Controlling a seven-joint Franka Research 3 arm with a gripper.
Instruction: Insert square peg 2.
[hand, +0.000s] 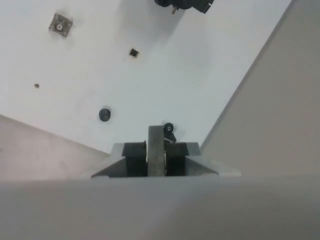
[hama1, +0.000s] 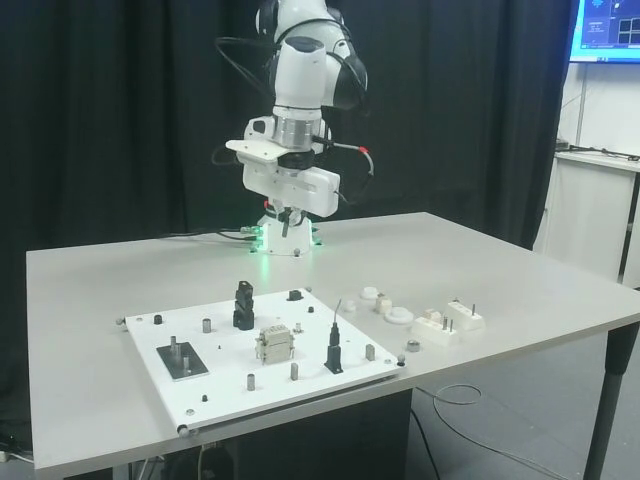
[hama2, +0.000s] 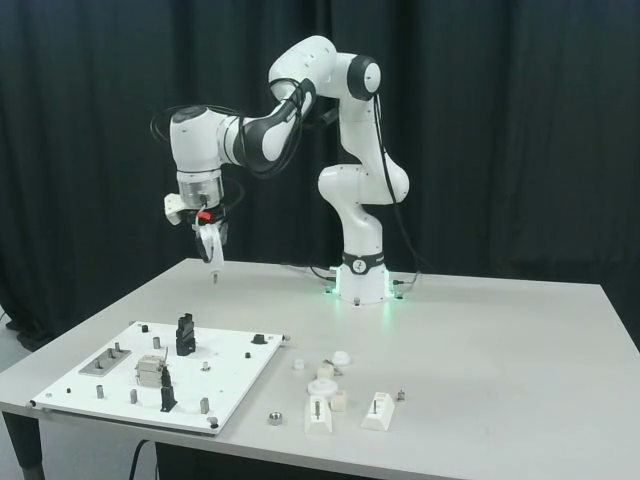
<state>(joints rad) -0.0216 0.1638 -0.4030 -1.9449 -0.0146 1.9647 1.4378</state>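
A: Where's the gripper seen, and in what state?

B: It's held high above the table, over the far edge of the board or just beyond it, per 2nd room view. A thin peg is clamped between the fingers; in the wrist view the grey bar is seen pinched at centre, black pads pressed on both sides. So: clenched on the peg.

A: Peg orientation?

B: Upright, hanging down from the fingertips, well clear of board and table. Nothing is touched by it.

A: Board contents?

B: A black connector block is seen near the middle-back, a grey multi-pin connector in front of it, a black stand w/ thin rod toward the front, a grey plate w/ posts on the other side. Small studs are dotted about. In the wrist view a small square hole is made out in the white surface, plus a square metal fitting and a black round knob.

A: Off-board items?

B: White round parts and white blocks w/ pins are laid on the table beside the board; a nut sits near its corner.

A: Any labels, brands, writing?

B: None readable. A screen is seen at the upper corner of the 1st room view; its text can't be read. A green light is shown at the arm base.
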